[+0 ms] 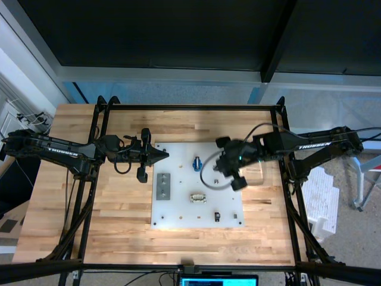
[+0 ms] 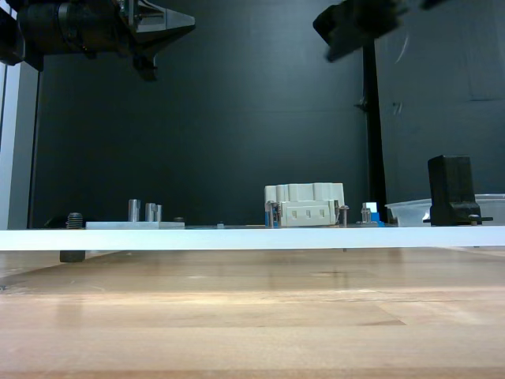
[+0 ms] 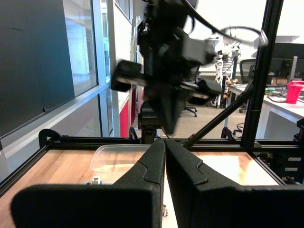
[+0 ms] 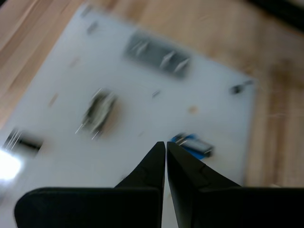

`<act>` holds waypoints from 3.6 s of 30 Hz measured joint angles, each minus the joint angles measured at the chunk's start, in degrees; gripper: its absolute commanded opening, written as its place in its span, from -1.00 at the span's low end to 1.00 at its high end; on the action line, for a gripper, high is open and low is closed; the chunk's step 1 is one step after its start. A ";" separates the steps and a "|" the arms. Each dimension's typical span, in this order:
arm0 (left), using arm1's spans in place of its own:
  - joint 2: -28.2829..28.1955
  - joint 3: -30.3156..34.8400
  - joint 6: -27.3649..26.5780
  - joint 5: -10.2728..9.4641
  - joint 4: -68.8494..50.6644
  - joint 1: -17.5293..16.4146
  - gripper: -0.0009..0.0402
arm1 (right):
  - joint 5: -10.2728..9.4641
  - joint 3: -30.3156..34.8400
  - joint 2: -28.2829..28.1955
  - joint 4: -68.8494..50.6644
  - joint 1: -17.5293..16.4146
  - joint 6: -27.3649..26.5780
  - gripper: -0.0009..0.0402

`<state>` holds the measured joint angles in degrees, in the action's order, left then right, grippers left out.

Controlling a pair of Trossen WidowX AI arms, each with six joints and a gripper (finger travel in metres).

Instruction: Pick the 16mm bar and install on taskboard

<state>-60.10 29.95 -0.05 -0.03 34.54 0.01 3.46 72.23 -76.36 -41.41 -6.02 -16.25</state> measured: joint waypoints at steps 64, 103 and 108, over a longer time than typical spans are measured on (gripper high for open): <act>0.02 0.00 0.00 0.02 0.00 0.00 -0.96 | 2.40 -33.59 10.29 69.11 4.24 23.43 -0.96; 0.02 -0.02 0.00 0.00 0.00 0.00 -0.96 | -0.20 -34.86 10.29 70.49 5.38 21.66 -0.96; 0.02 -0.02 0.00 0.00 0.00 0.00 -0.96 | -0.20 -34.86 10.29 70.55 5.38 21.66 -0.96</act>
<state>-60.07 29.93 -0.05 -0.03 34.54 0.01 3.27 37.36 -66.06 29.15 -0.64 5.41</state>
